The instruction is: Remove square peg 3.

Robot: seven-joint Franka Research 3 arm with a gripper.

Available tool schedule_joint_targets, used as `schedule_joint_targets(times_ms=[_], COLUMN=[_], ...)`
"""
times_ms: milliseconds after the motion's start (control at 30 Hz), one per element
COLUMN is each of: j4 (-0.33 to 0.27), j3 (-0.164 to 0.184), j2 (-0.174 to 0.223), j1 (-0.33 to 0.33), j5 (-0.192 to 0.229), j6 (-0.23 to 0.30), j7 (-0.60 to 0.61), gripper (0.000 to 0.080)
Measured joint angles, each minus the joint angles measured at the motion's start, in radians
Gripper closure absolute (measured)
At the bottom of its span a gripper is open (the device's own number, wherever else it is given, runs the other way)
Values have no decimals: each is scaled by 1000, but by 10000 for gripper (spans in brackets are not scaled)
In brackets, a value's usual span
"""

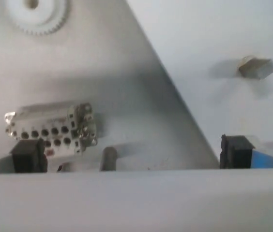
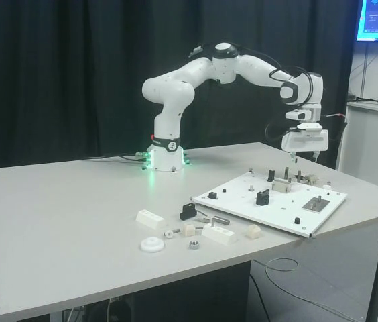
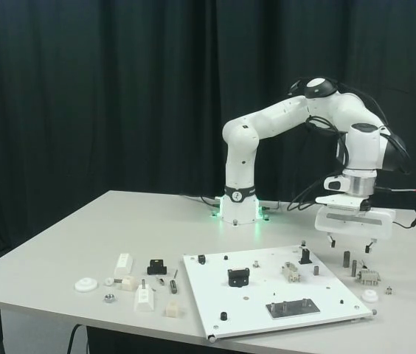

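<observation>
Wrist view: gripper (image 1: 131, 154) is released, with the two black fingertips (image 1: 27, 154) wide apart and nothing held between them. A short grey peg (image 1: 109, 157) stands in the gap, closer to one fingertip than the other and touching neither. Just beside that same fingertip lies a multi-pin connector (image 1: 52, 128) on the grey table (image 1: 102, 72), with a white gear (image 1: 39, 17) farther out. The edge of the white board (image 1: 214, 34) runs diagonally under the gripper. A small grey block (image 1: 256, 67) sits on the board, well apart from the fingertips.

Second room view: gripper (image 3: 349, 245) hangs above the board's far corner, clear of the surface. Two upright grey pegs (image 3: 350, 263), the connector (image 3: 368, 276) and the gear (image 3: 370, 295) are grouped below it.

Square peg 3: I cannot tell which of these pieces it is. None of them is in the gripper.

First room view: more loose parts (image 2: 189, 231) lie on the table in front of the board, well away from the arm (image 2: 222, 67).
</observation>
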Motion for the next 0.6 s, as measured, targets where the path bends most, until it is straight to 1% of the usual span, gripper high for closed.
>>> schedule_joint_targets(times_ms=[133, 233, 467, 600], j4=[-1, -3, -10, -16], j3=[-8, -12, -23, -26], j2=[1, 2, 2, 2], j1=[-13, -25, -55, -72], j5=[-1, -7, -36, -40], j6=[3, 3, 3, 2], j7=[26, 78, 194, 261], gripper=[3, 3, 3, 3])
